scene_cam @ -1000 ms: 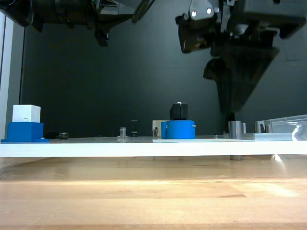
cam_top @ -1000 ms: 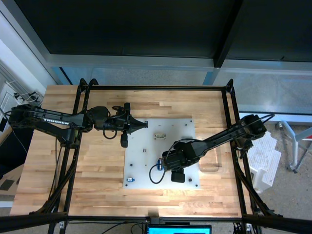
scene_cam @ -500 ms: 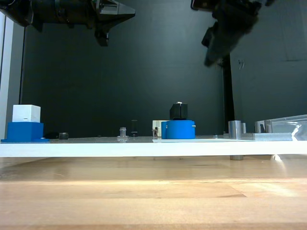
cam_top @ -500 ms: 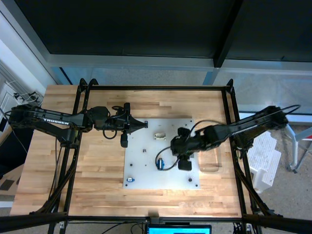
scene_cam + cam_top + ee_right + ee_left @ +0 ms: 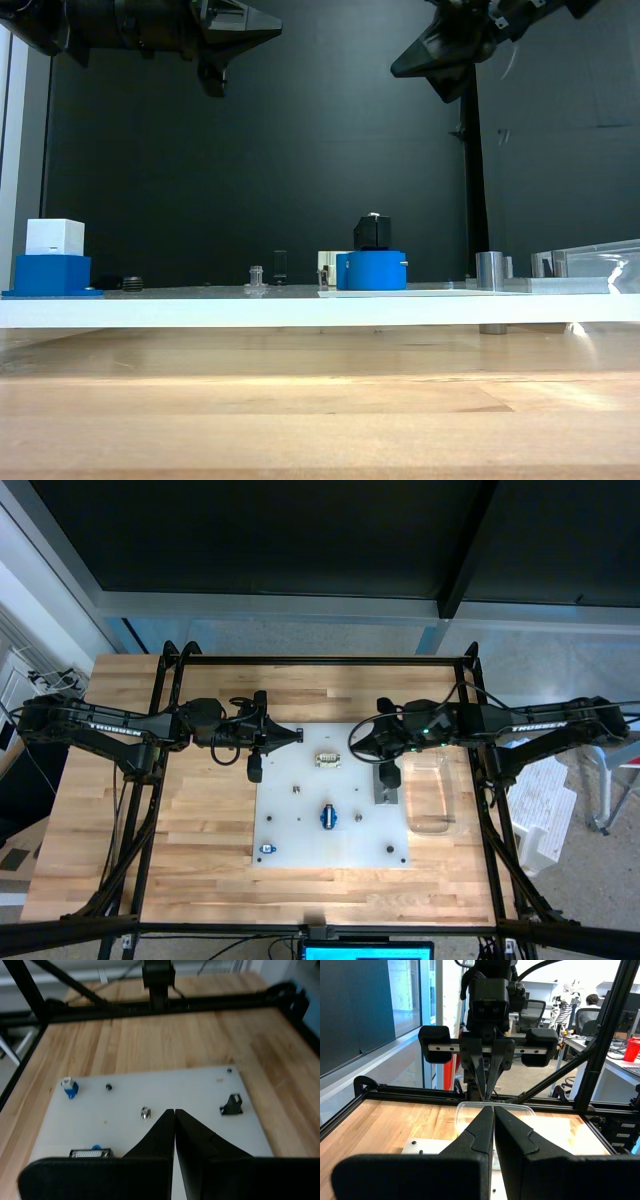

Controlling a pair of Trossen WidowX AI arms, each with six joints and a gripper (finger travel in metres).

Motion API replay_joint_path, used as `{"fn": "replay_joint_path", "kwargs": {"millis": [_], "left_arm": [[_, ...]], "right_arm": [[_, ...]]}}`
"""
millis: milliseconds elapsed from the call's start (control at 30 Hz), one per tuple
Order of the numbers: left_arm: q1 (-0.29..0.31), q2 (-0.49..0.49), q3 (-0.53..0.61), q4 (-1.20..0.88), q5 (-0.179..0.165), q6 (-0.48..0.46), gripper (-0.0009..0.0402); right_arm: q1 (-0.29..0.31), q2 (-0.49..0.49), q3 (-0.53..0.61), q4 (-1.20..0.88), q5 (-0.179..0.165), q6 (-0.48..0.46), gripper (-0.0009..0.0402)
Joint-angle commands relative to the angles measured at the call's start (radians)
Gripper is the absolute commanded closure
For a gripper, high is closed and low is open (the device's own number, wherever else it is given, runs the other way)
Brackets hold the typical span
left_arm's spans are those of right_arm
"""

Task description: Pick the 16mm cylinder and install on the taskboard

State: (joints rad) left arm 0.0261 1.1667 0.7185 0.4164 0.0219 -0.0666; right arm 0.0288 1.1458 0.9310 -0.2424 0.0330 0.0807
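Observation:
The 16mm cylinder (image 5: pixel 358 817) is a short silver peg standing upright on the white taskboard (image 5: pixel 300 830), just right of the blue part (image 5: pixel 328 815). In the low view the cylinder (image 5: pixel 489 270) stands alone on the taskboard (image 5: pixel 200 310), with nothing touching it. My right gripper (image 5: pixel 354 742) hangs shut and empty high over the board's far edge, well away from the peg; its fingertips (image 5: pixel 170 1119) press together. My left gripper (image 5: pixel 298 735) hovers shut over the board's far left corner, and its fingers (image 5: pixel 482 1125) hold nothing.
A grey metal block (image 5: pixel 388 783) and a beige connector (image 5: pixel 327 759) sit on the board's far half. A small blue connector (image 5: pixel 265 849) is near the front left corner. A clear plastic tray (image 5: pixel 430 795) lies right of the board.
My right gripper has risen from just above the peg and drawn back to the board's far edge. The peg stays standing in place. The left arm has not moved.

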Motion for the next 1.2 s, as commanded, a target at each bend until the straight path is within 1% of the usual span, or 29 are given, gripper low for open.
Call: {"fn": "replay_joint_path", "kwargs": {"millis": [33,100,267,533,600,667,800,1000,1200], "left_arm": [[0.0,0.0,0.0,0.0,0.0,0.0,0.0393],[0.0,0.0,0.0,0.0,0.0,0.0,0.0393],[0.0,0.0,0.0,0.0,0.0,0.0,0.0393],[0.0,0.0,0.0,0.0,0.0,0.0,0.0393],[0.0,0.0,0.0,0.0,0.0,0.0,0.0393],[0.0,0.0,0.0,0.0,0.0,0.0,0.0393],[0.0,0.0,0.0,0.0,0.0,0.0,0.0393],[0.0,0.0,0.0,0.0,0.0,0.0,0.0393],[0.0,0.0,0.0,0.0,0.0,0.0,0.0393]], "right_arm": [[-0.02,-0.047,-0.062,0.096,-0.001,-0.005,0.039],[-0.029,-0.076,-0.1,0.161,-0.004,-0.013,0.0395],[-0.031,-0.137,-0.174,0.324,-0.01,-0.037,0.0394],[-0.038,-0.207,-0.263,0.49,-0.008,-0.047,0.0393],[-0.046,-0.223,-0.282,0.505,-0.008,-0.042,0.0393],[-0.047,-0.235,-0.3,0.522,0.0,-0.04,0.0393],[-0.047,-0.25,-0.327,0.542,0.001,-0.036,0.0393],[-0.047,-0.253,-0.332,0.552,-0.008,-0.036,0.0393],[-0.046,-0.252,-0.332,0.547,-0.008,-0.035,0.0393]]}}
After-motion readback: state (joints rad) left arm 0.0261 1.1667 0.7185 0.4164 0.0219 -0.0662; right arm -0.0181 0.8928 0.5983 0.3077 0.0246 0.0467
